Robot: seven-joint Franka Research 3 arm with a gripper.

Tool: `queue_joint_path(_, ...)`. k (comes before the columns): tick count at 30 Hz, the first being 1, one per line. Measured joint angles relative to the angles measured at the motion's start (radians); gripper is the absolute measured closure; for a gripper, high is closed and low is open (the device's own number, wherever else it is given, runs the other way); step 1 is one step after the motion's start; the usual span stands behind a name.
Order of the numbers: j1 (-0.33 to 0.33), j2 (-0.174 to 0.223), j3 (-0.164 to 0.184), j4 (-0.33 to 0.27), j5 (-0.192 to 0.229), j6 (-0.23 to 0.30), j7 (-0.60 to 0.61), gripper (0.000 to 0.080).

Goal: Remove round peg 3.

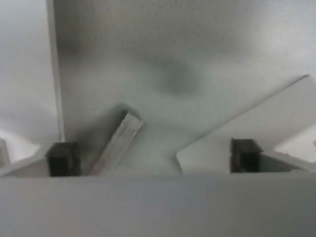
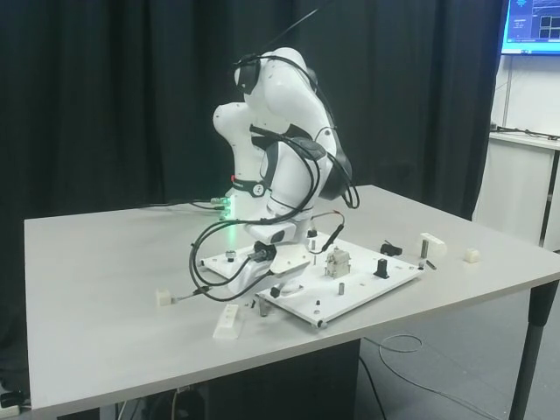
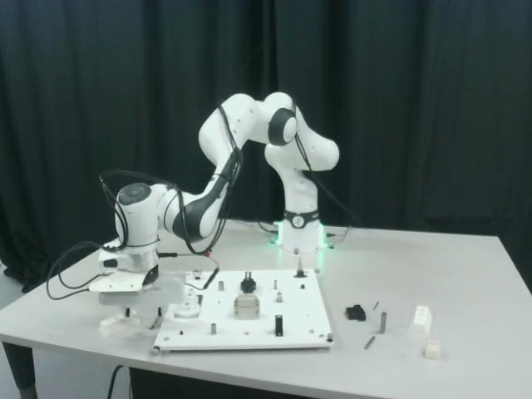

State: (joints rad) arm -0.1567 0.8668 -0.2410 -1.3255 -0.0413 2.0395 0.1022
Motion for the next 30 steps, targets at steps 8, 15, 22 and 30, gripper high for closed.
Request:
queue_joint_path(8,0.0,-0.001,-0.004,0.035,0.0,-0.041,-0.004,0.0042)
queue_joint_path(15,0.0,-0.001,-0.005,0.068,0.0,-0.082,-0.007,0.0011)
queue_joint_path(22,0.0,-0.001,-0.005,0.085,0.0,-0.104,-0.007,0.0003)
queue_joint_path(30,0.0,-0.001,-0.005,0.096,0.001,-0.115,-0.007,0.0003)
